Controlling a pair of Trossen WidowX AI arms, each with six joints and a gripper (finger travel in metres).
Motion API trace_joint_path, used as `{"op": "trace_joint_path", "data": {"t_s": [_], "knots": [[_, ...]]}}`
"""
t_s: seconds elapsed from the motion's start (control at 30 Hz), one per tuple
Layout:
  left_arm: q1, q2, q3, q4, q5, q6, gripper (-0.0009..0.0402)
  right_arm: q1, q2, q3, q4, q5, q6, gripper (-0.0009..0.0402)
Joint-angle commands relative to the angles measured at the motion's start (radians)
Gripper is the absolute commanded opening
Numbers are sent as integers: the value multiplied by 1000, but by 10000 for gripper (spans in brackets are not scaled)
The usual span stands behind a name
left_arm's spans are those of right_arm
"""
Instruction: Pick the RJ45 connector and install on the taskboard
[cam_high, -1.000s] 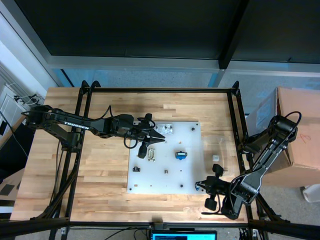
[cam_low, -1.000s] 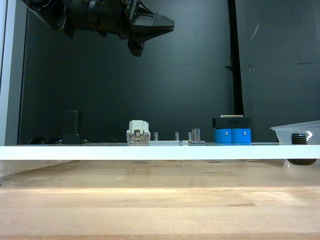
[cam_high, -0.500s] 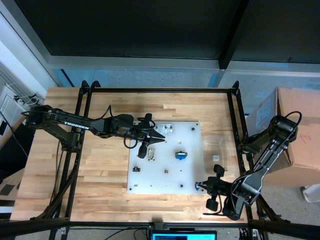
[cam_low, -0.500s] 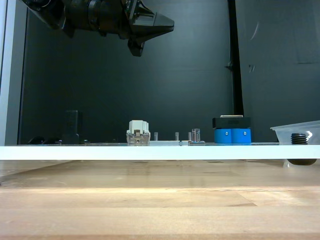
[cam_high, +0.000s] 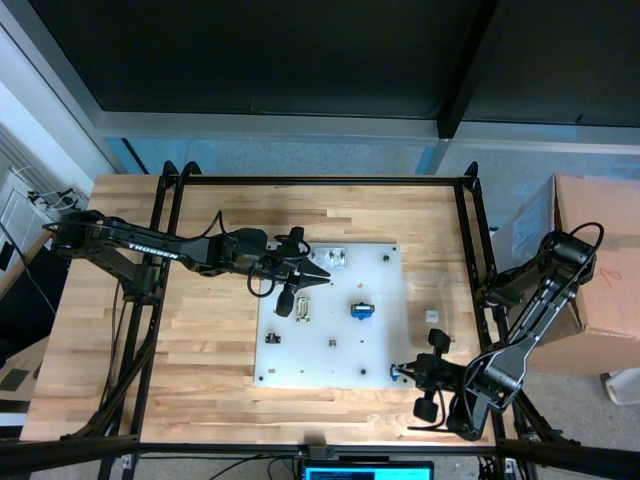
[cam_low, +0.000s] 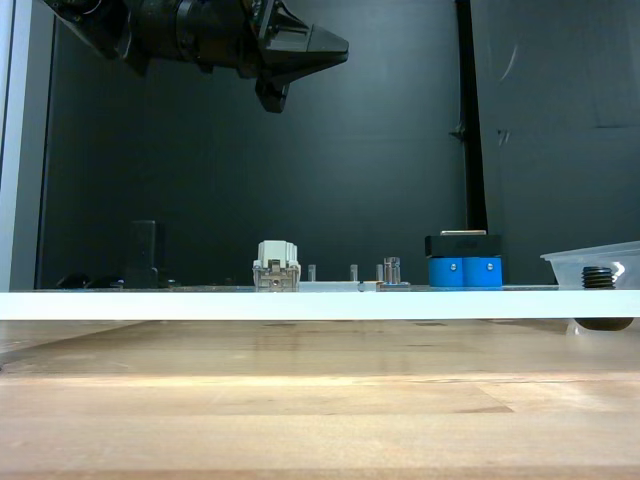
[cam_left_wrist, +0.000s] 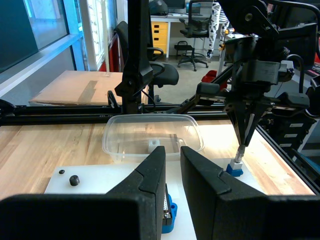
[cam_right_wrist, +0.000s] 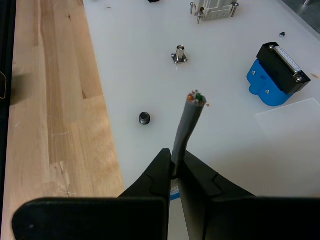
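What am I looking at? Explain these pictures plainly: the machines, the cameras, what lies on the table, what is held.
Two robot arms reach over a white task board on a wooden table. One picture looks down from above, one looks level along the table, and one camera rides on each arm. The left gripper hovers above the board, fingers slightly apart, empty. The right gripper, at the board's near right corner, pinches the grey cable of the RJ45 connector, which stands upright at a blue seat; how far in, I cannot tell.
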Motion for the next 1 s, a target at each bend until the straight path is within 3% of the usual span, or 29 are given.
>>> {"op": "trace_joint_path", "data": {"t_s": [0.03,0.8,1.0], "knots": [[0,0,0,0,0,0,40,-2,1,-2,-9,2,1,0],[0,0,0,1,0,0,40,-15,21,-3,30,1,-7,0],[0,0,0,0,0,0,39,-15,51,-5,37,-37,0,0]]}}
